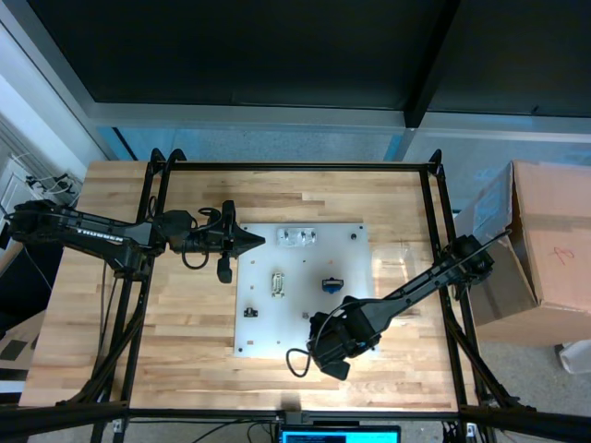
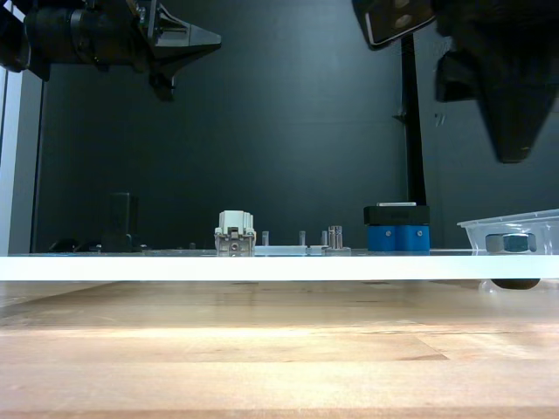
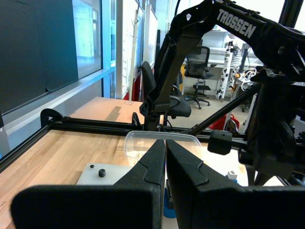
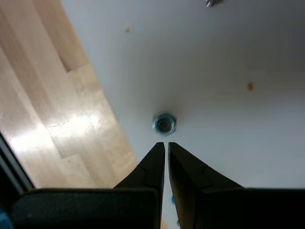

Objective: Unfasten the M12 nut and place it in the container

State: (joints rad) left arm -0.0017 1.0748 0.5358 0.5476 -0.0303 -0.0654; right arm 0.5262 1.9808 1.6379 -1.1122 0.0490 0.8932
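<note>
- Right gripper [image 4: 166, 144]: hangs over the near right part of the white board [image 1: 277, 337], pointing down. The arm reaches in from the right edge of the wooden surface [image 1: 185, 314].
- Right jaws: clenched tip to tip, with nothing between them. The low view shows them well above the board.
- M12 nut [image 4: 164, 124]: sits on its stud on the white board, just beyond the right jaw tips and not touching them. The right wrist view shows a grey core filling its bore. In the low view it rests down at board level.
- Clear container [image 2: 511, 219]: stands past the board's right edge. In the low view the nut shows in front of its wall. The right wrist view places the nut on the board itself, near the edge where the board meets the wood.
- Left gripper [image 1: 257, 242]: held high over the board's far left edge, pointing level toward the right.
- Left jaws: closed together, grasping nothing.
- Other board fittings: a blue block [image 2: 397, 237] with a black cap and a white connector [image 2: 235, 234] stand mid-board, apart from both grippers.
- A cardboard box [image 1: 545, 240] stands off the surface at the right.
</note>
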